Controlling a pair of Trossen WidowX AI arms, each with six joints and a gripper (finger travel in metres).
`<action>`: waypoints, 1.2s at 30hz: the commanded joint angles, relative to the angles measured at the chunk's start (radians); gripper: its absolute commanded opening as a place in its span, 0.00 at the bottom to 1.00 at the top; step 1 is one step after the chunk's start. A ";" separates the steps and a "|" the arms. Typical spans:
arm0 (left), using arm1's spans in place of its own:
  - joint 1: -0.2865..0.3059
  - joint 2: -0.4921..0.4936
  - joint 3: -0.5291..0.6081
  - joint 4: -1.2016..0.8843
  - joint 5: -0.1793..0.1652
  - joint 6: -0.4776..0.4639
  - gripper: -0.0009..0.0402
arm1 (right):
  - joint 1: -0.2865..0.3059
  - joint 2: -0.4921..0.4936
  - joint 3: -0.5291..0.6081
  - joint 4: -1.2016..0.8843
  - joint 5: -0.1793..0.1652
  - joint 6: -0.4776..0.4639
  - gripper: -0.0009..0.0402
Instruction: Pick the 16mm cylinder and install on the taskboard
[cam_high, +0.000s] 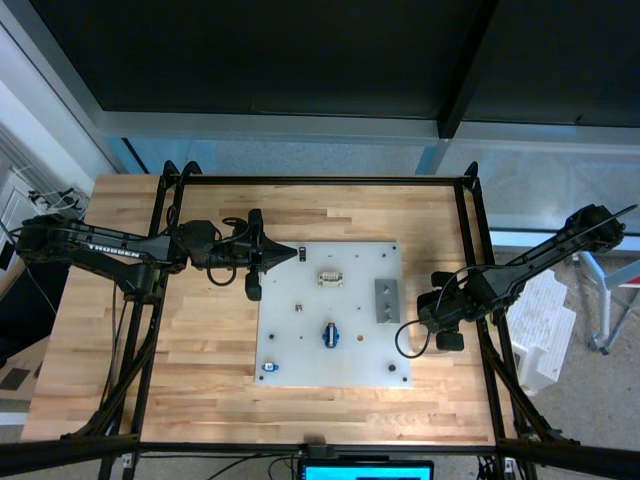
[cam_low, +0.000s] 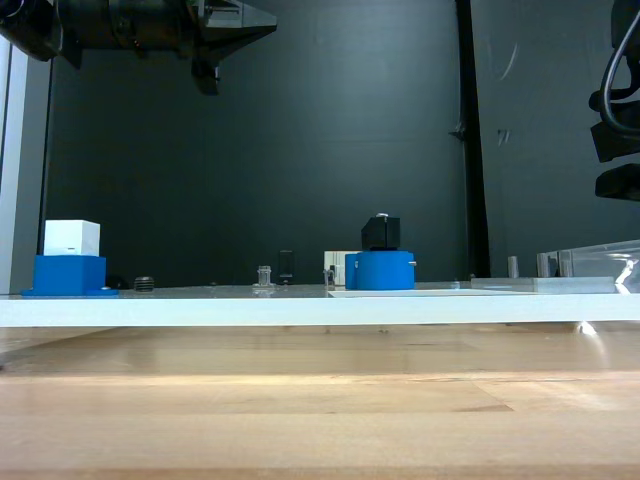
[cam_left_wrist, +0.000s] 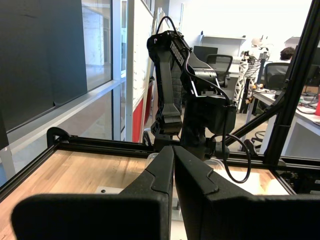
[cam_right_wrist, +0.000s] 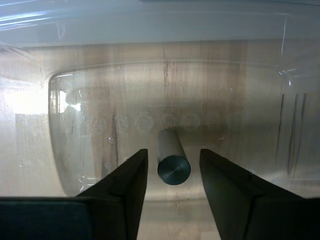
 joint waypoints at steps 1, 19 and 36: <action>0.000 0.000 0.000 0.000 0.000 0.000 0.02 | 0.000 0.000 0.000 0.001 0.000 -0.001 0.28; 0.000 0.000 0.000 0.000 0.000 0.000 0.02 | -0.001 -0.010 0.062 -0.068 0.000 -0.002 0.03; 0.000 0.000 0.000 0.000 0.000 0.000 0.02 | -0.047 0.159 0.396 -0.232 0.000 -0.006 0.03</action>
